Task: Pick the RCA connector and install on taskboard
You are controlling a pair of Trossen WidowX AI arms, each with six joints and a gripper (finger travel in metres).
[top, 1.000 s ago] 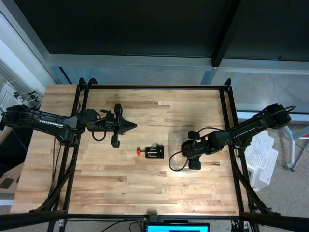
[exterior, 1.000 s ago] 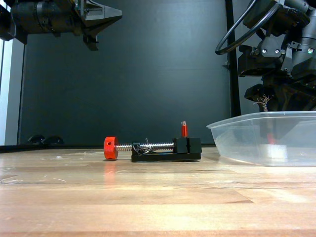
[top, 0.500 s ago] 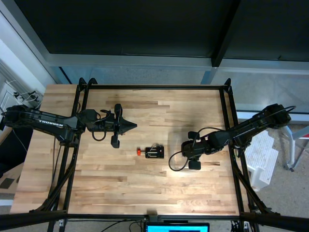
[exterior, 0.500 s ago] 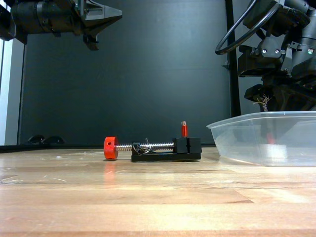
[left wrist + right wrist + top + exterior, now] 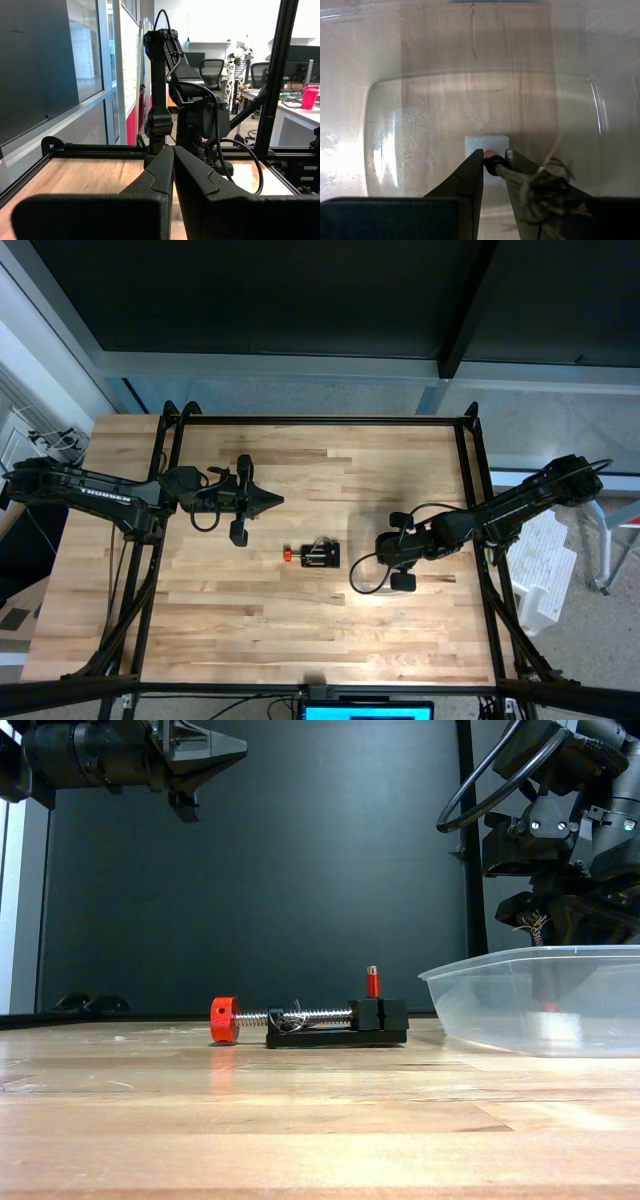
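Right claw [image 5: 390, 552] hangs nose-down over the right half of the wooden surface [image 5: 300, 640] in the high view. It is a little to the right of the taskboard [image 5: 322, 555], a small black block whose red-orange knob [image 5: 286, 554] points left. The left claw [image 5: 272, 501] is parked in the air, well apart to the upper left. Compared with a second ago the right arm has barely shifted, so the pick looks only just completed. In the low view, the taskboard lies flat with a short red post [image 5: 372, 982] standing on its right end. Just beside it is a clear tray [image 5: 500, 970]. The right arm reaches down into that tray, where a white block [image 5: 556, 1028] and a small red spot above it show through the wall. In the left wrist view, the left claw's two fingers are pressed together, holding nothing. In the right wrist view, the right claw pinches the RCA connector [image 5: 491, 160], a tiny piece with a pinkish-red tip and a frayed braided wire [image 5: 520, 177] trailing from it. It sits directly over the white block on the tray floor; whether the two touch cannot be told. With the connector gripped, the likely next step is lifting it clear of the tray wall and carrying it left to the taskboard.
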